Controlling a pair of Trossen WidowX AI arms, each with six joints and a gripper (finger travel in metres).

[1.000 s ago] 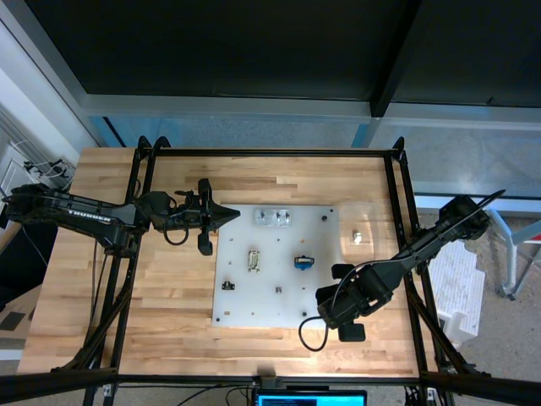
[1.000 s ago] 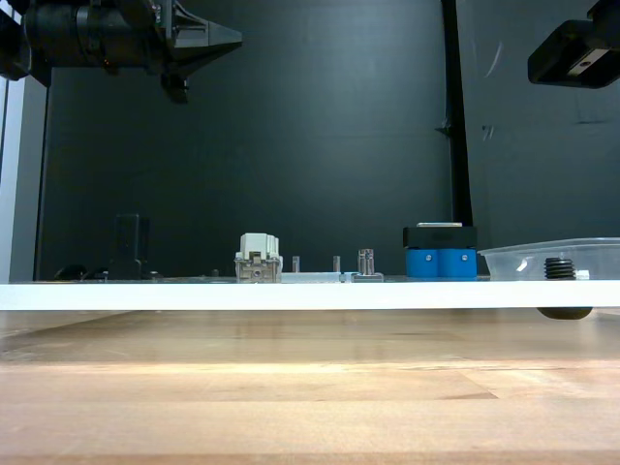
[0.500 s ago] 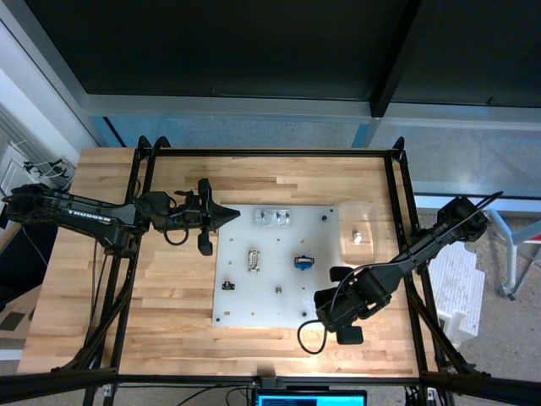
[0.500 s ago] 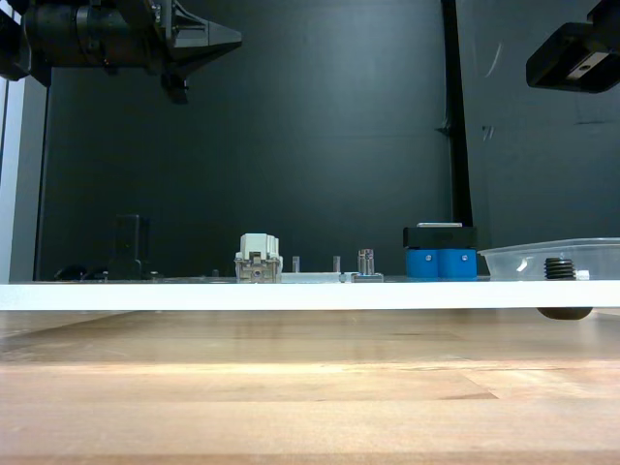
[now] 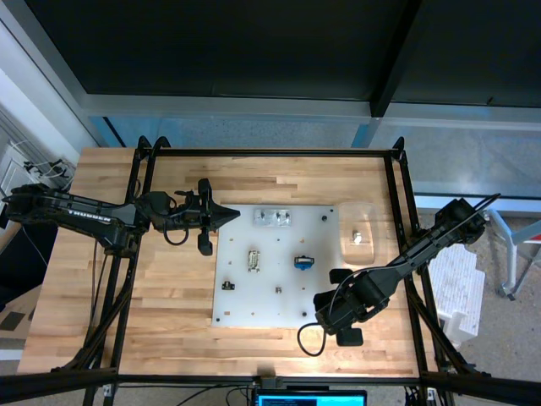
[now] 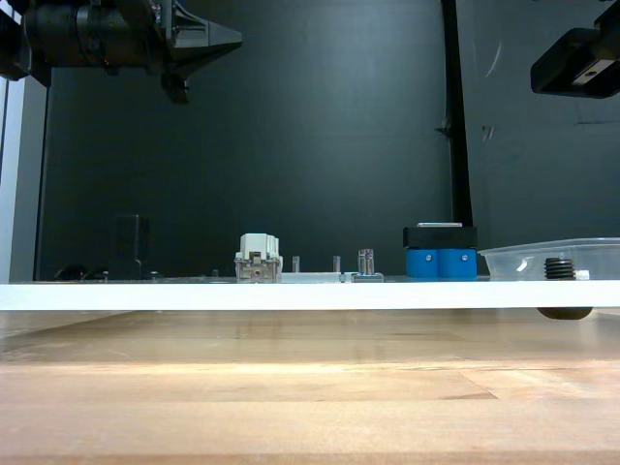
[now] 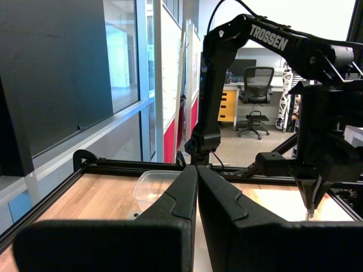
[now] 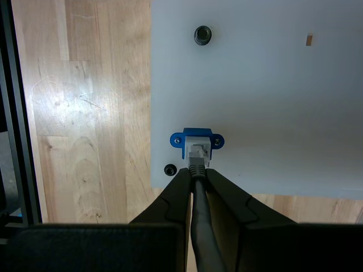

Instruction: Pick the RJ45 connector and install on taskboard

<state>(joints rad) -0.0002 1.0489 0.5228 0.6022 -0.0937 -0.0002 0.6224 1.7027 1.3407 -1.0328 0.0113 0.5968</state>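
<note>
Wooden table [image 5: 169,296] inside a black frame, with dark wall panels behind it. Count: two arms, one white board [image 5: 254,309] lying flat mid-table, one clear tray [image 5: 370,218] just off the board's far right corner, one plug [image 8: 198,150], and one blue fitting [image 5: 303,262] on the board among a handful of small silver and black bits.

The left gripper [image 5: 233,216] hung over the table by the board's far left corner. Its fingers were pressed together with nothing between them. The right gripper [image 8: 196,170] was up over the near right part of the board, pointing down. Its fingers were closed tight on the grey cable [image 8: 199,226] right behind the plug, so the plug stuck out past the fingertips.

Only the right wrist view showed the plug clearly. There its tip sat right over the blue fitting, but I couldn't tell if the two were touching. The low view showed what that one didn't: both grippers were well up above the board. The left wrist view was the only one that caught the room, with tall windows and an office chair [image 7: 256,90] at a desk, plus the right arm standing across the table
</note>
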